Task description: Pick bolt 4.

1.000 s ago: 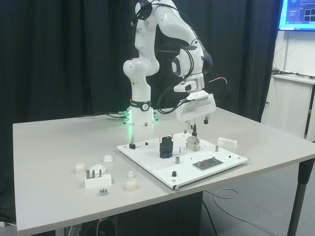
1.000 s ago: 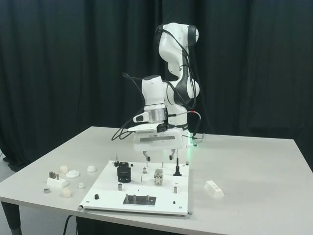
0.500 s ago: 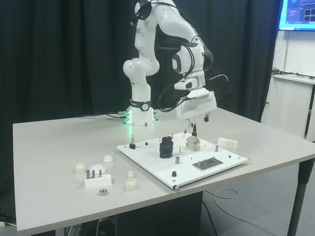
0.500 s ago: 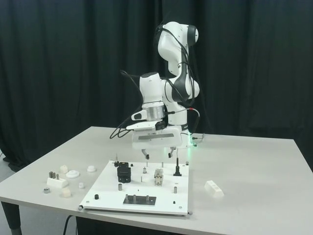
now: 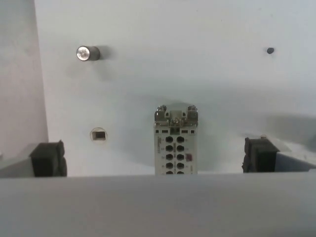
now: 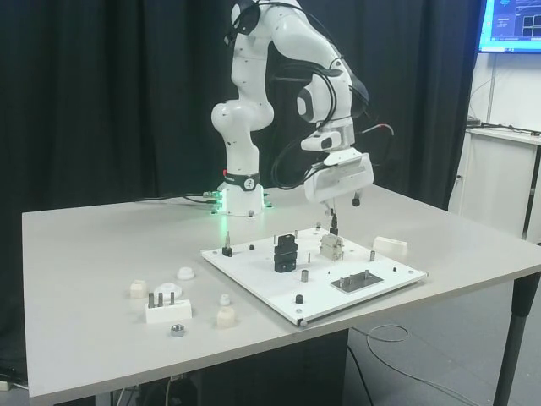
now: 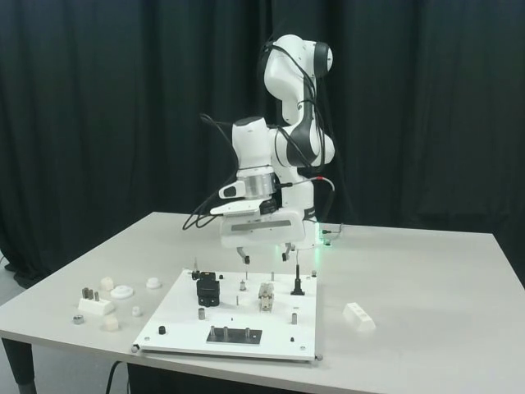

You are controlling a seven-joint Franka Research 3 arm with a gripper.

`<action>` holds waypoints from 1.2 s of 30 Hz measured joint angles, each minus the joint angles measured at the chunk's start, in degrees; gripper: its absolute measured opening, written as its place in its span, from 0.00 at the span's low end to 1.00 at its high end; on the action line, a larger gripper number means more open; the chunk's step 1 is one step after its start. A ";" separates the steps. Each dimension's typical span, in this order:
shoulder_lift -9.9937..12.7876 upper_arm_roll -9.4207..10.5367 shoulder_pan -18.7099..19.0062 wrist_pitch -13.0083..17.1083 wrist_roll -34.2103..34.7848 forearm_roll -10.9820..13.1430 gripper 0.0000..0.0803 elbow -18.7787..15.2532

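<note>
My gripper (image 6: pixel 341 203) hangs open and empty above the white board (image 6: pixel 262 271), over its far half. In the second room view the gripper (image 7: pixel 264 256) is well above the board (image 7: pixel 176 320). The wrist view shows both black fingertips (image 5: pixel 48 159) spread wide, with a grey-white connector block (image 5: pixel 175 140) between them on the board. A grey bolt (image 5: pixel 88 53) stands upright near the board's edge. Several other small bolts stand on the board, such as one bolt (image 6: pixel 302 276) near the middle and another bolt (image 7: pixel 243 285). No marking shows which of them is bolt 4.
On the board stand a black block (image 6: pixel 286 252), a tall black peg (image 6: pixel 333 227) and a grey plate with pins (image 6: pixel 362 280). A white block (image 6: pixel 390 245) lies beside the board. A white holder with pegs (image 6: pixel 167 309), a nut (image 6: pixel 178 330) and small white parts (image 6: pixel 224 315) lie on the table.
The gripper has risen a little above the board and stayed open. Nothing on the board or table has moved.
</note>
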 joint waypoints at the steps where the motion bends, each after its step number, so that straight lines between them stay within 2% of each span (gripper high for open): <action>1: 0.00 -0.02 0.00 -0.14 0.00 -0.09 1.00 0.11; 18: 0.01 -0.73 0.00 -3.26 0.54 -1.94 1.00 2.37; 36: 0.05 -1.23 0.00 -4.66 1.10 -3.25 1.00 4.06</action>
